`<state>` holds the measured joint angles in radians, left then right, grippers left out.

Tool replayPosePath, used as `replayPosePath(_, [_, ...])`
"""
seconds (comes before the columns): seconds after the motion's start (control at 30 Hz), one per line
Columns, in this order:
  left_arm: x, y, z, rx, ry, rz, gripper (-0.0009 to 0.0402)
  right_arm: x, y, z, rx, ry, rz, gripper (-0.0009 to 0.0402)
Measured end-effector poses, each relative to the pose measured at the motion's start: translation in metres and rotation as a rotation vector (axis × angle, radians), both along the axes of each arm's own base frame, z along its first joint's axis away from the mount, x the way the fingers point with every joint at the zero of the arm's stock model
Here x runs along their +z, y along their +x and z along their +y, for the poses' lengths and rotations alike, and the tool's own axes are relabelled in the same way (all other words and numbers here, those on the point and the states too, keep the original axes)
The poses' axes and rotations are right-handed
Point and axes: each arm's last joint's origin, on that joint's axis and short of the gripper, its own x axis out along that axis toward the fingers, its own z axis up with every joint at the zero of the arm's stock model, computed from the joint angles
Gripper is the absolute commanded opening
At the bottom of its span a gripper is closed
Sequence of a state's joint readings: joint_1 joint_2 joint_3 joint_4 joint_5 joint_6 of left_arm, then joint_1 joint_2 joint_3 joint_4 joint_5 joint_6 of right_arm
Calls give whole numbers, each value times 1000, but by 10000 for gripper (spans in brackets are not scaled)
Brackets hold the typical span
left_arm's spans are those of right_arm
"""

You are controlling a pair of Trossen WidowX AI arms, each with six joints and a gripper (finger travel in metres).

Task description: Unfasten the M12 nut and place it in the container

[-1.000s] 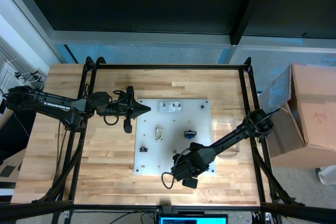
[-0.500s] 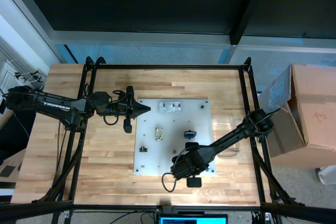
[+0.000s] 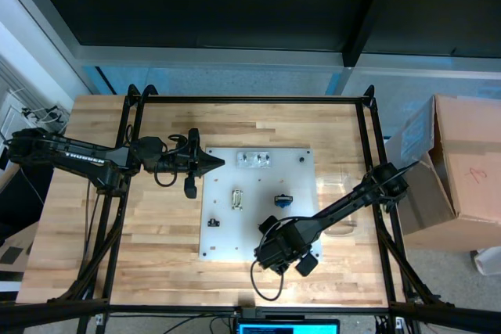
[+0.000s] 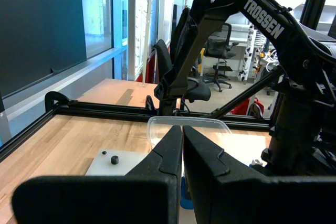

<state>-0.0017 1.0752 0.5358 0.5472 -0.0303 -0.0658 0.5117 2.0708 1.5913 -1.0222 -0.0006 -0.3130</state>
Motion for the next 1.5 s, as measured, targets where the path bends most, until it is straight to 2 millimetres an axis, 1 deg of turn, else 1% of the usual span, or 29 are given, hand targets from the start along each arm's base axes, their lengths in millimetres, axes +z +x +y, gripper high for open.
replayPosePath(0.2, [0, 0, 0, 0, 0, 0, 0, 0, 0, 0, 269, -17, -6, 12])
replayPosePath(0.3, [0, 0, 0, 0, 0, 0, 0, 0, -1, 0, 343, -22, -7, 12])
replayPosePath(0.5, [0, 0, 0, 0, 0, 0, 0, 0, -2, 0, 411, -28, -2, 12])
replayPosePath(0.8, [0, 0, 0, 0, 0, 0, 0, 0, -3, 1, 415, -31, 4, 15])
replayPosePath(0.9, [0, 0, 0, 0, 0, 0, 0, 0, -3, 1, 413, -32, 7, 39])
replayPosePath(1.13, [0, 0, 0, 0, 0, 0, 0, 0, -5, 2, 416, -33, 13, 130])
replayPosePath(1.27, [0, 0, 0, 0, 0, 0, 0, 4, -6, 2, 415, -29, 12, 172])
replayPosePath(1.4, [0, 0, 0, 0, 0, -1, 0, 15, -9, 1, 358, -22, -6, 192])
replayPosePath(1.5, [0, 0, 0, 0, 0, 0, 0, 22, -11, 0, 224, -10, -17, 191])
